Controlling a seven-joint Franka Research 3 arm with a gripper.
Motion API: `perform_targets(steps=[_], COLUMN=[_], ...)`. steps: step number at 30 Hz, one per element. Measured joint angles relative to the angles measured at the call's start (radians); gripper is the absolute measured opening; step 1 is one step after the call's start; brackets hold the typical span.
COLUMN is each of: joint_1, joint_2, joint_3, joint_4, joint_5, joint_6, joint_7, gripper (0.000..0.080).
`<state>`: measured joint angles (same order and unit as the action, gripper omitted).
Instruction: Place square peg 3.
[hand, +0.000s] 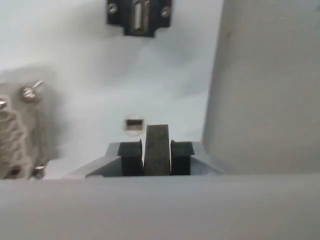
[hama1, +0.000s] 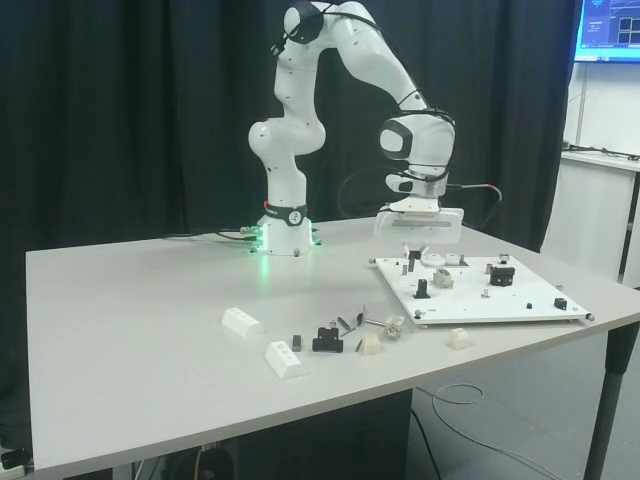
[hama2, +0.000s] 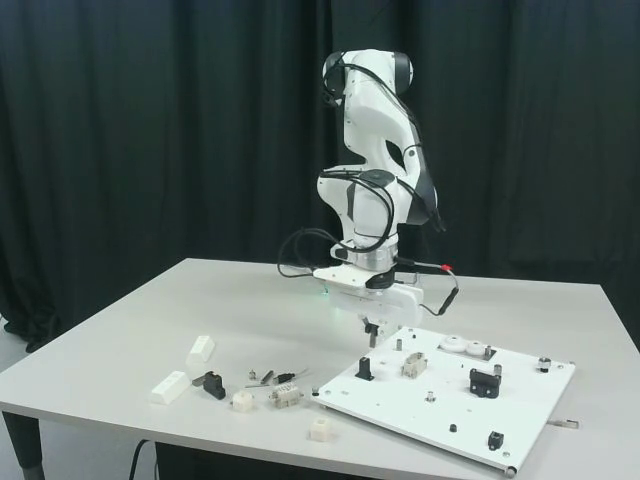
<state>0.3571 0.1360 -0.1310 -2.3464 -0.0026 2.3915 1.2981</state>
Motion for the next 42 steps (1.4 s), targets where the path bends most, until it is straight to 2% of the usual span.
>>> perform_targets(steps=[9, 16, 30, 42], joint_1=[-0.025, -0.062, -0.130, -0.143], joint_2=[0.007, 0.028, 0.112, 0.176], joint_3=[-0.029, -0.053, -0.055, -0.054], joint_4=[0.000, 0.000, 0.015, 0.055], joint_5=[-0.076, -0.082, -0.054, 0.012], joint_6=[0.010, 0.063, 0.197, 0.221], joint_7=[-0.048, -0.197, -0.383, -0.487], gripper=[0.0117, 0.0117, 0.0117, 0.0117])
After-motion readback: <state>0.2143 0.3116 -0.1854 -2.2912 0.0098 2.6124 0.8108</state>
